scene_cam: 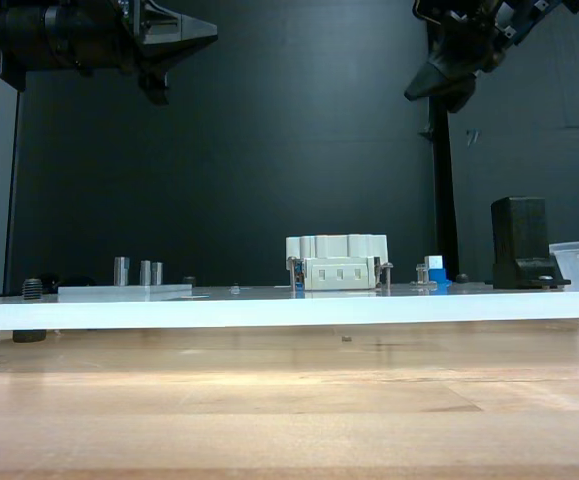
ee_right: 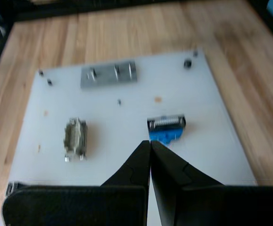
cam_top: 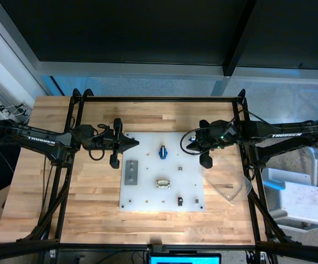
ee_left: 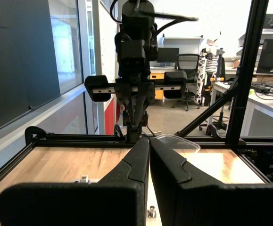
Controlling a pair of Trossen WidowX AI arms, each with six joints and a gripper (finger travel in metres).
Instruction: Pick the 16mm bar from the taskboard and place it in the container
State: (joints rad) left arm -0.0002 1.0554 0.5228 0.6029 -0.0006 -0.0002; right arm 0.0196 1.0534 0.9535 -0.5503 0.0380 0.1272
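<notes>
The container (cam_top: 228, 188) was seen on the tabletop (cam_top: 93, 209), just off the 4 o'clock corner of the board (cam_top: 148, 193). Only the wood beneath was shown through its clear walls. In the low view it was found just beside the black block (scene_cam: 520, 243), at that block's 3 o'clock. In the high view its outer edge was crossed by a strut of the black frame (cam_top: 148, 99).

The bar (ee_right: 119, 101) was seated on the board as a dark dot, between the grey block (cam_top: 131, 171) and the blue part (cam_top: 162, 152) and apart from both. Three pegs were stood upright in the grey block. The connector (cam_top: 162, 183) was set near the board's centre, and the black block toward 5 o'clock.

The left end effector (cam_top: 136, 143) was held high over the board's 10 o'clock corner, its fingers pressed together with nothing between them. The right end effector (cam_top: 185, 146) was held high toward the board's 1 o'clock, its fingers likewise together, well apart from the container. In the right wrist view the blue part was seen just beyond its tips, and the bar farther off, past that part.
</notes>
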